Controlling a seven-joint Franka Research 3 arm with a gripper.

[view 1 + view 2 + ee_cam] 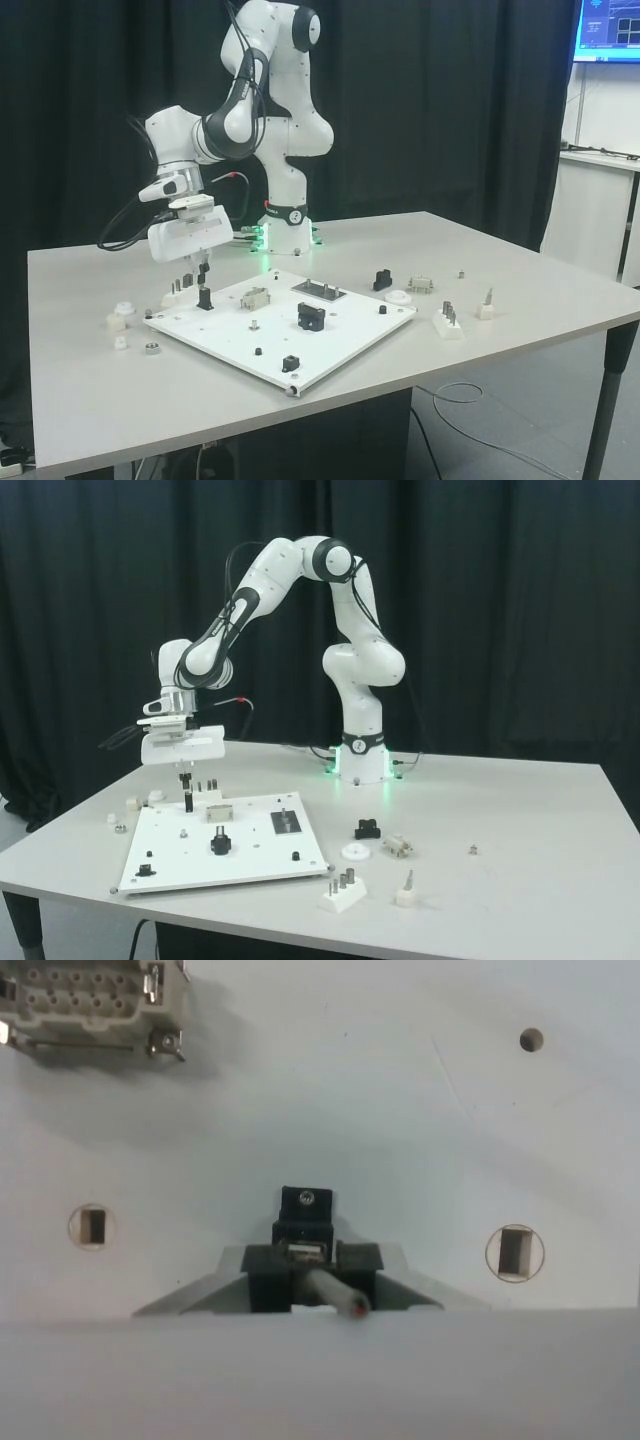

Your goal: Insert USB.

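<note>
Gripper (318, 1278) fingers pinch the USB plug (306, 1252), apparently just above the black socket block (306, 1203) on the white board (340, 345); insertion is under way, next needing straight downward pressure

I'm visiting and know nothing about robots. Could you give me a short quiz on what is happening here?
1. True or false: the gripper holds a USB plug over the white board.
2. Which is off the board, on the bare grey table? A) the multi-pin connector B) the white block of pins.
3. What colour is the light at the arm's base?

Key: 1 true. 2 B. 3 green.
</note>
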